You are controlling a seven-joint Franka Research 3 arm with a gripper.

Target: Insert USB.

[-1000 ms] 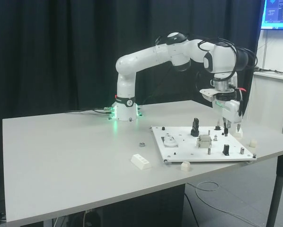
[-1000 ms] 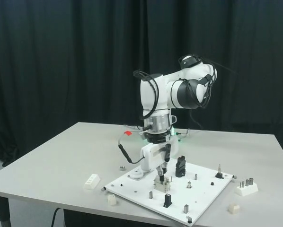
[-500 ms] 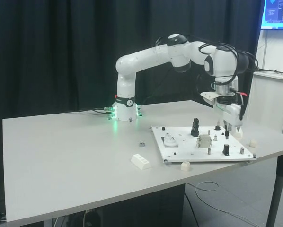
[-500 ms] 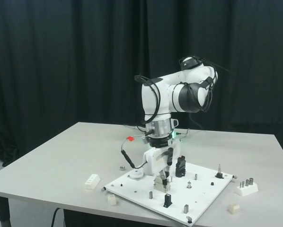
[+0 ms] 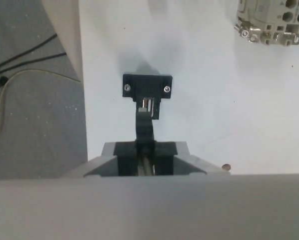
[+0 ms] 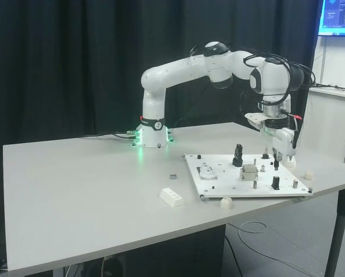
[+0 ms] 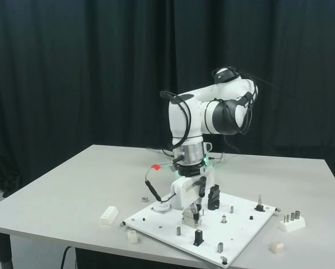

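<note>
My gripper (image 5: 145,150) is shut on a black USB plug (image 5: 144,126), whose metal tip points at a black socket block (image 5: 147,91) screwed to the white board (image 5: 204,100). The plug hangs just above the block, lined up with its slot. In the first room view the gripper (image 6: 276,157) hovers over the board's (image 6: 221,186) right part, above the black socket block (image 6: 275,183). The second room view has the gripper (image 7: 196,211) over the same black block (image 7: 199,237) near the board's (image 7: 240,232) front edge.
A grey multi-pin connector (image 5: 271,21) sits on the board near the socket. An upright black part (image 6: 237,156), a grey box (image 6: 250,172) and small pegs also stand on the board. A white block (image 6: 172,197) and small white cubes (image 6: 225,202) lie on the grey table. Beyond the board's edge, cables lie on the floor (image 5: 19,75).
The gripper with the plug has come lower and shifted sideways over the board, ending above the black socket block; the wrist has turned a little.
</note>
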